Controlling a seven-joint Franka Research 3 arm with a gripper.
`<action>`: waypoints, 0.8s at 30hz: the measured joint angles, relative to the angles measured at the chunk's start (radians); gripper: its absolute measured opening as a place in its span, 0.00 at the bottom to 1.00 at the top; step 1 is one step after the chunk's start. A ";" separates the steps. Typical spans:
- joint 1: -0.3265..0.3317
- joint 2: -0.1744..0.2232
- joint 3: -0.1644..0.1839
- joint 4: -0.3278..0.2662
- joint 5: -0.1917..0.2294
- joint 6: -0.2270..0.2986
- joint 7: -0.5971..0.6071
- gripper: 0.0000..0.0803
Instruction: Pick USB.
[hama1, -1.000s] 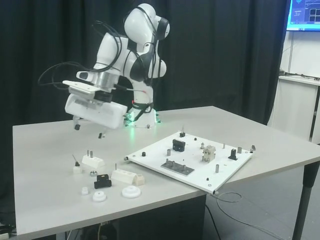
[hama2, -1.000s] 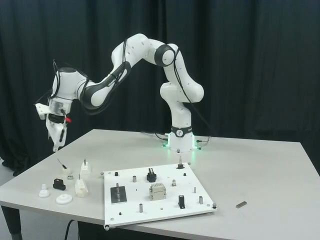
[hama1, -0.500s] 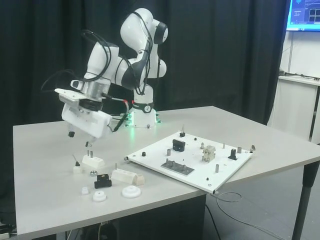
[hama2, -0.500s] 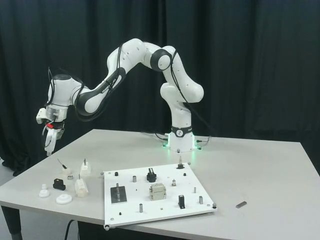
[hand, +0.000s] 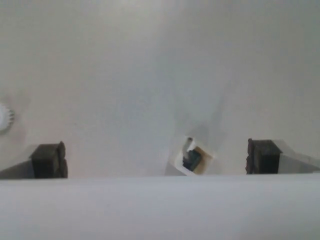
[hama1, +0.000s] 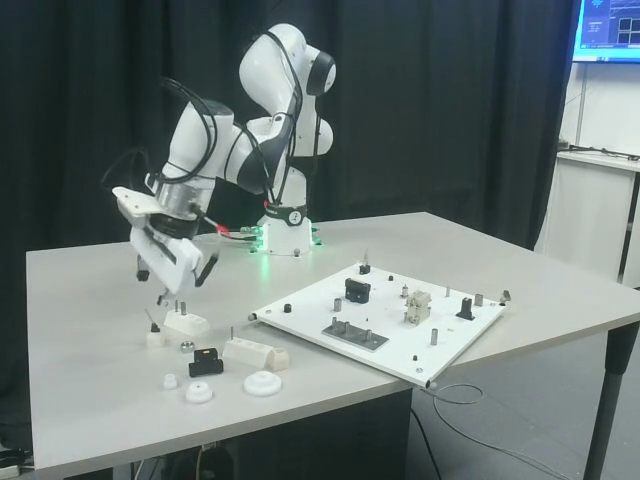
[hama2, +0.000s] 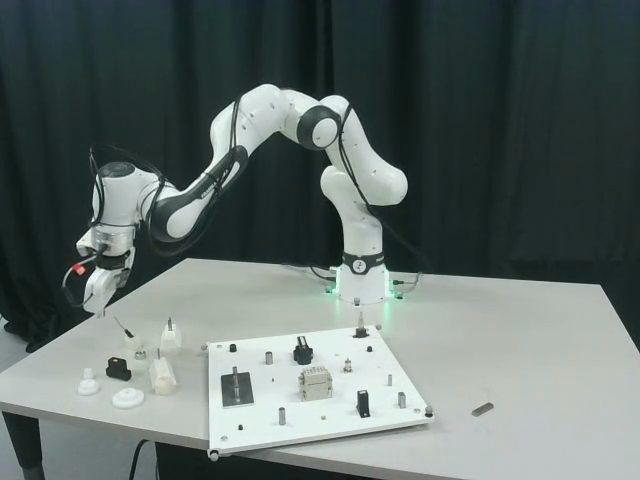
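Note:
The USB (hand: 192, 158) is a small dark plug standing in a small white holder on the grey table. In the wrist view it lies between my fingertips, nearer one of them. The same holder (hama1: 153, 335) (hama2: 131, 338) stands at the left end of a cluster of small parts. My gripper (hand: 155, 158) (hama1: 153, 288) (hama2: 99, 308) hangs above it, apart from it, pointing down at the table. It is open, with black fingertips (hand: 48, 160) wide apart and nothing held between them.
Beside the holder stand two white blocks (hama1: 186, 322) (hama1: 256, 352), a black part (hama1: 205, 362) and white gears (hama1: 262, 382) (hand: 5, 117). A white assembly board (hama1: 300, 318) with several fittings lies to the right. A small grey piece (hama2: 482, 408) lies near the table's front edge.
The arm has swung down and towards the cluster of small parts. The gripper now hangs lower, just above the small white holder. Nothing was grasped.

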 joint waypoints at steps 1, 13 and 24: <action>0.000 0.003 0.000 0.001 -0.004 -0.005 0.012 1.00; -0.008 0.037 0.002 0.003 -0.046 -0.019 -0.048 1.00; -0.045 0.051 0.021 0.000 -0.002 -0.015 -0.127 1.00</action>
